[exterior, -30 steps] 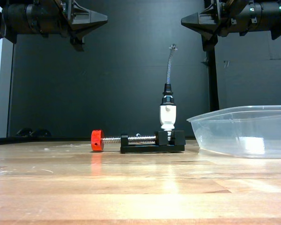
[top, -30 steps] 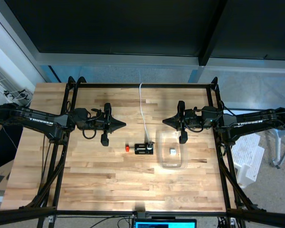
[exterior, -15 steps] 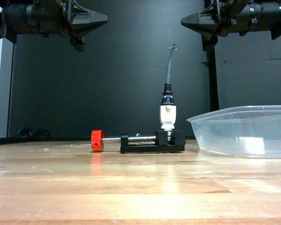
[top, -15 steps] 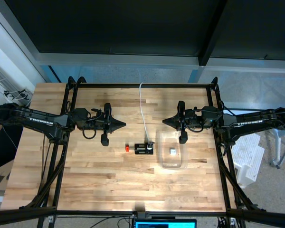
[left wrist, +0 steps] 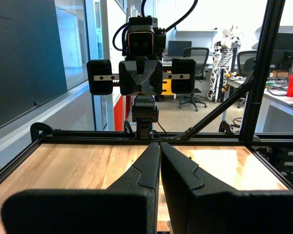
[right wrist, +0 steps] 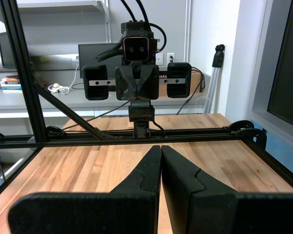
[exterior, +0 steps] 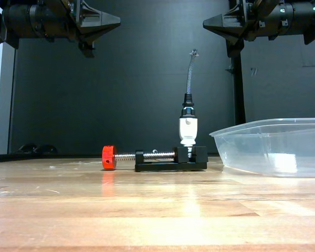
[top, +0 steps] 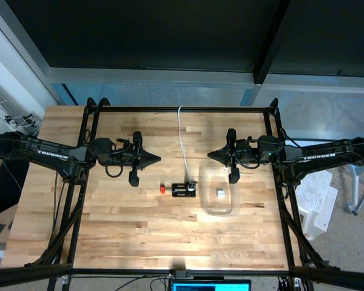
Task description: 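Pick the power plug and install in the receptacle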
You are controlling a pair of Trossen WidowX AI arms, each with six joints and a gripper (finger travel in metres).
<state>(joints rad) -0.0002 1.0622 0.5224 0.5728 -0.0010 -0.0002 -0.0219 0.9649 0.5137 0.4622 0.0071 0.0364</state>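
Both arms are parked up high over the light wooden table [top: 109, 230], facing each other nose to nose but well apart. The left gripper [left wrist: 159, 145] has its two black fingers pressed flat together with nothing between them. The right gripper [right wrist: 160, 147] is the same, pinched closed and empty. From the low view you only get their pointed tips and a bit of the wrists at the upper edge, and the rest of each arm is cut off.

The small white socket receptacle [exterior: 188, 129] stands upright in the black vise [exterior: 171, 159], whose red knob [exterior: 108, 157] sticks out toward the left arm's side. It's about mid-table, between the two grippers and well below them. Its long white cable [top: 183, 139] runs off to the table's far edge. In the low view only a short grey braided-looking stretch shows above the socket.

Just beside the vise, on the right arm's side, sits the clear plastic tray [top: 220, 213] with a small white cube [top: 221, 193] inside. As for the tiny black power plug, I honestly can't pick it out in any view. From above it's too small to tell, and from the low view the tray wall is glary and cut off at the frame edge.
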